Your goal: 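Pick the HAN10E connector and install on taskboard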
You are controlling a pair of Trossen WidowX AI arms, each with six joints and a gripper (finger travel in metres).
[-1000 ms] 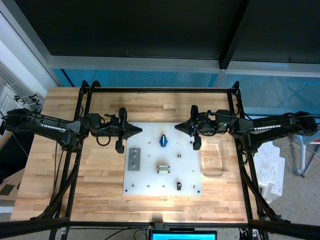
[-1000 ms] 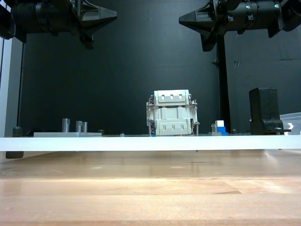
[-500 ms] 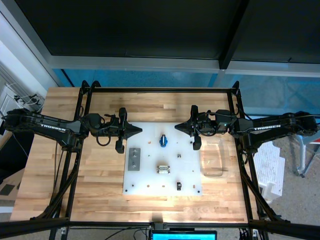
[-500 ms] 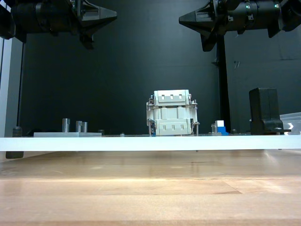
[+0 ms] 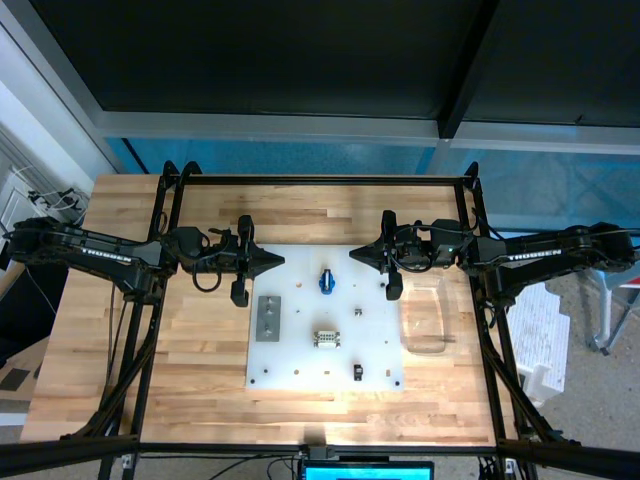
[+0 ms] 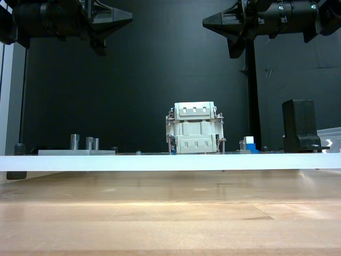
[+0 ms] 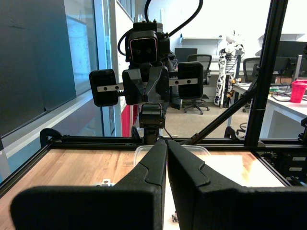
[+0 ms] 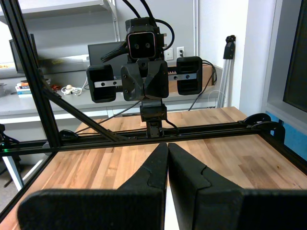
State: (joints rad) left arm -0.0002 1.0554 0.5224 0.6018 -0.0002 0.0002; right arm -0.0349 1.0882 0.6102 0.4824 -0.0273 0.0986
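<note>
Left gripper (image 5: 277,260) hangs high over the far-left edge of the taskboard (image 5: 300,365), fingers clenched together on nothing. Right gripper (image 5: 356,255) hangs equally high over the far edge, right of centre, likewise pressed closed and empty. The two face each other and stand well apart from all parts below. The HAN10E connector (image 5: 325,340) stands upright near the middle of the taskboard, to the right of the grey metal block (image 5: 268,318) and nearer than the blue part (image 5: 327,281). In the low view it shows as a two-tier beige stack that looks level. Whether it is fully latched cannot be told. Assessed risks: a partly seated plug could loosen if disturbed; a gripper descending clenched would strike the stack's top instead of straddling it; a push sideways could shift the taskboard on the tabletop (image 5: 180,380).
</note>
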